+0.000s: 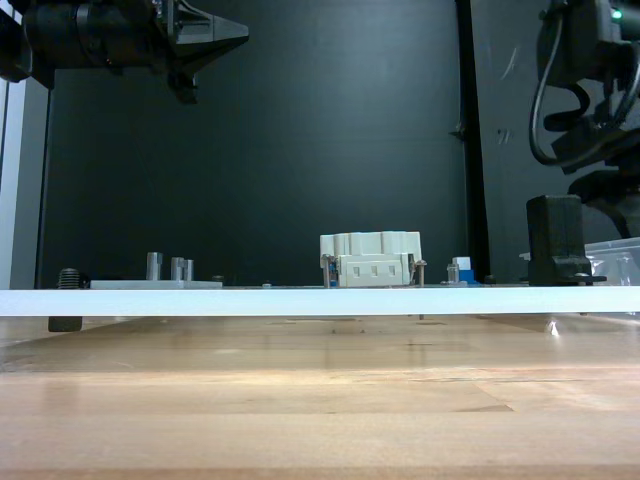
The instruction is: Pick the HAN10E connector and install on the hub
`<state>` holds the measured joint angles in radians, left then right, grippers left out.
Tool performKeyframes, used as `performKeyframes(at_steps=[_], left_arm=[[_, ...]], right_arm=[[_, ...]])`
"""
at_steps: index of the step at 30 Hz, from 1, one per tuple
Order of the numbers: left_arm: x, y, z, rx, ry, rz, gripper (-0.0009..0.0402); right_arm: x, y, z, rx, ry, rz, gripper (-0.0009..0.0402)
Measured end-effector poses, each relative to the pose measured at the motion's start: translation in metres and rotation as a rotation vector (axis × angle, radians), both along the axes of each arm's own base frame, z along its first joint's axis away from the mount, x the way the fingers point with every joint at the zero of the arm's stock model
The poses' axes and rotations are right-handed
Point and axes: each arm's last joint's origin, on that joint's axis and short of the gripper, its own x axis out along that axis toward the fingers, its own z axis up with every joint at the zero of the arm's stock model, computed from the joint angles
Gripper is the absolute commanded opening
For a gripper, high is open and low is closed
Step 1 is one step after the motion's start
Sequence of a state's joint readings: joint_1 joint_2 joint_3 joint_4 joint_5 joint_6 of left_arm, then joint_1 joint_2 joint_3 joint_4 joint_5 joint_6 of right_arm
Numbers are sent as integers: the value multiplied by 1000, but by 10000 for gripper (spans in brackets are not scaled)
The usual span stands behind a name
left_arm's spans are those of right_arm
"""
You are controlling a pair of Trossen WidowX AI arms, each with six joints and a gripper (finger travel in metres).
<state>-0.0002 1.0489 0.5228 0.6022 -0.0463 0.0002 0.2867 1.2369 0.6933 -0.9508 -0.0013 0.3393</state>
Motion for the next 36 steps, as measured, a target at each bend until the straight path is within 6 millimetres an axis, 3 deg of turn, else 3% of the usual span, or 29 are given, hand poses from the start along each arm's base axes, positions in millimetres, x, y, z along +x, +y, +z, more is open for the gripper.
performKeyframes(at_steps=[12,24,36], left_arm=[[0,0,0,0,0,0,0],[0,0,0,0,0,0,0],[0,0,0,0,0,0,0]], right_arm=[[1,3,-11,-44,10,-49,314],[-10,4,-28,-45,44,-70,312],[-11,4,-28,-47,49,-72,221]])
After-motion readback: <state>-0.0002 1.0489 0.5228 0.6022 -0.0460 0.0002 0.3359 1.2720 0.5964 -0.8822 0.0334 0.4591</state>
